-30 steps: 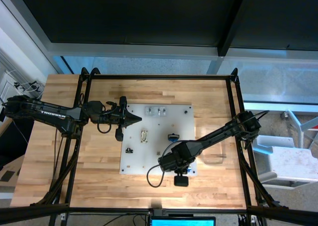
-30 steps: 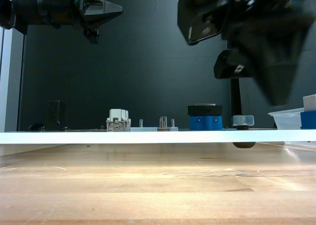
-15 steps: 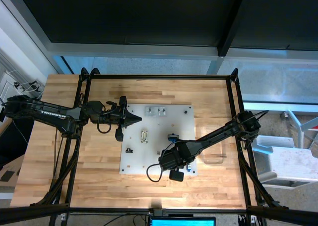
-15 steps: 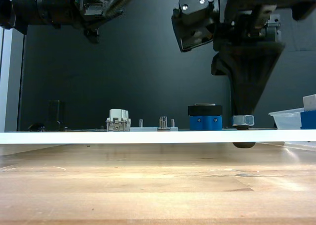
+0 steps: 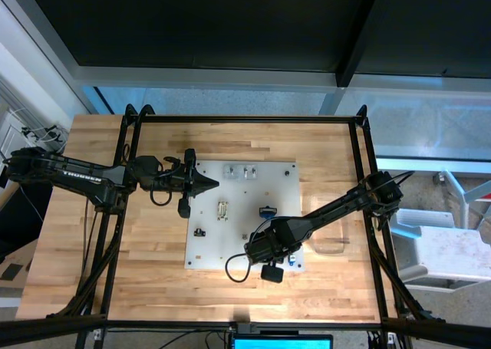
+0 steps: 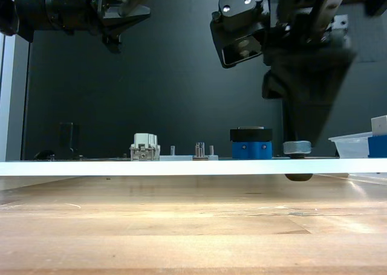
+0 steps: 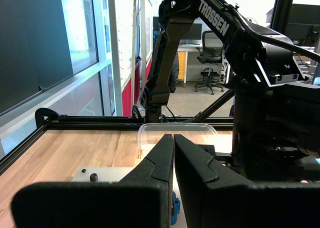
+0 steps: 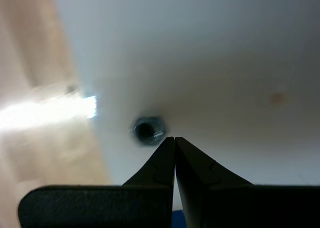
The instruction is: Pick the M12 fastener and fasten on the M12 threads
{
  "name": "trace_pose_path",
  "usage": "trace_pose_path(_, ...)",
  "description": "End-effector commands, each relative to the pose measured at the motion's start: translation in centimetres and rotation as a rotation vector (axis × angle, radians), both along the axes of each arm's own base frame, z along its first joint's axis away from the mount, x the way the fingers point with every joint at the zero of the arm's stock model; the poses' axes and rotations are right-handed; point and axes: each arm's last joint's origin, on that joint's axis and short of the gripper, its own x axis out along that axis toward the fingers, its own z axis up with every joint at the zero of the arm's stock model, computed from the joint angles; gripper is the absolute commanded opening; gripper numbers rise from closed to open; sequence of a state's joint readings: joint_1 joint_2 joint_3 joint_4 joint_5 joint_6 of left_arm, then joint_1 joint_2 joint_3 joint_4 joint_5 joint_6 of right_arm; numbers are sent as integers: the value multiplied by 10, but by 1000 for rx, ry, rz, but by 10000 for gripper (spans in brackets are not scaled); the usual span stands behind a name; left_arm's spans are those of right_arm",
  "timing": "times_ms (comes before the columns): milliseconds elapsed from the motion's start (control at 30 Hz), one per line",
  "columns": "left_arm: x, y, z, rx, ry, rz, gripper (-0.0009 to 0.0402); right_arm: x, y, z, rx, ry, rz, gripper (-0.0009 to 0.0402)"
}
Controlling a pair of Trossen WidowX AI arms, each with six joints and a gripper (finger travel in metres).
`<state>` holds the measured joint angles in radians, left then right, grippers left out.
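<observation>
M12 fastener [image 6: 297, 147] sits low on its stud [image 6: 297, 156] by the near right edge of the white board [image 5: 205, 245], hiding the ribs, its bore upright. My wrist camera shows it on bare board, not in the clear tray [image 6: 354, 143] that looms behind it from bench [image 5: 153, 241] level. My right hand [image 6: 297, 136] hangs nose-down straight over it, fingers pressed together with nothing between them, tips at the nut's top edge and a shade off its centre; whether they touch it I cannot tell. The coming move turns on that small offset: the nut's axis runs vertical and parallel to my hand's, and a twist about that axis is, I judge, what will run it home. My left hand [image 5: 209, 183], likewise closed and empty, is parked over the board's far left edge, well apart from the nut, leaving the right far the nearer. A second ago my right hand was tilted and clear of the nut; half a second ago its tips had come down onto it and the nut showed crisp flats. Now the hand's outline has swung wider and the nut reads smeared and round, which suggests both are turning.
</observation>
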<state>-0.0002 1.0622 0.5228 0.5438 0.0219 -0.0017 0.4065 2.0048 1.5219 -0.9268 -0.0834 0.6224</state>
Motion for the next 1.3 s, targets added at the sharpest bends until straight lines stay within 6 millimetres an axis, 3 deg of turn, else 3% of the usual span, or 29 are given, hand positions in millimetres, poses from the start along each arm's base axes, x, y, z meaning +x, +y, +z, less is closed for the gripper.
trace_pose_path(33,0,0,0,0,0,0,0,-2,6,1,182,52,105,0)
trace_pose_path(300,0,0,0,0,0,0,0,-3,7,4,213,50,143,0)
trace_pose_path(700,0,0,0,0,0,0,0,-3,-4,14,-103,-30,31,0)
trace_pose_path(1300,0,0,0,0,0,0,0,1,-2,-1,-92,-43,-14,0)
